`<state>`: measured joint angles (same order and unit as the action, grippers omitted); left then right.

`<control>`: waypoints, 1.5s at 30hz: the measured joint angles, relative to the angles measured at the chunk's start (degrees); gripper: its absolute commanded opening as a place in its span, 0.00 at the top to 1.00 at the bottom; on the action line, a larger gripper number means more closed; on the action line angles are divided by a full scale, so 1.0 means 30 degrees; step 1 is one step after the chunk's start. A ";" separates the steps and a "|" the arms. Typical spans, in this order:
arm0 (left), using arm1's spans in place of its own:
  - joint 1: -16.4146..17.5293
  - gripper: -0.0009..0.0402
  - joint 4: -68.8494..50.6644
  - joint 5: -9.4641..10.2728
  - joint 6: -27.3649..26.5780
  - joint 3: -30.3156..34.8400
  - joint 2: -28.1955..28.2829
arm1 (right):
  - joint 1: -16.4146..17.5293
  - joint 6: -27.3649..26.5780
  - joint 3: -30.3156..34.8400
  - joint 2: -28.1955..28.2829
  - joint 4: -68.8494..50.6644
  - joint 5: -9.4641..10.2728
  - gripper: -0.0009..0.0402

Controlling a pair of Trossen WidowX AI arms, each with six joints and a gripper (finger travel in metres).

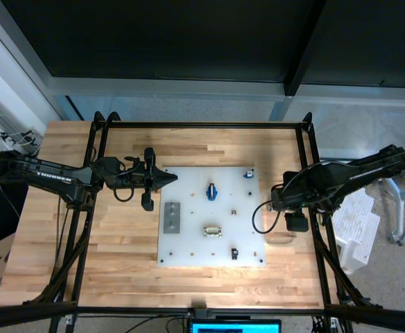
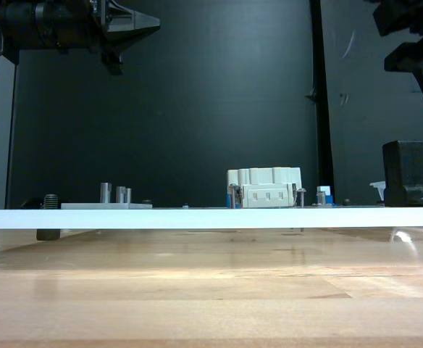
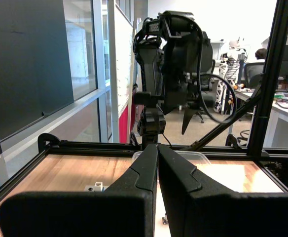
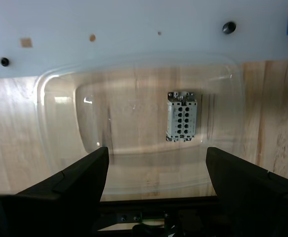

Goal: Pick the HAN10E connector and install on the hub

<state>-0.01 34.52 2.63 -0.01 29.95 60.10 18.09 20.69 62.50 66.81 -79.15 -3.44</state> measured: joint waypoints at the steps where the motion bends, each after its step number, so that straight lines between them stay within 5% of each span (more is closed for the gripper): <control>1: 0.0000 0.98 0.0000 0.0007 0.0007 -0.0007 0.0000 | 0.0007 0.0000 -0.0153 0.0087 0.0058 0.0000 0.30; 45: 0.0000 0.98 0.0000 0.0007 0.0007 0.0000 0.0000 | 0.1989 0.1494 -0.7431 0.0146 0.7730 0.0058 0.30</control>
<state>-0.01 34.52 2.66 0.01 29.95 60.10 24.05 25.17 40.21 67.24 -55.96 -3.27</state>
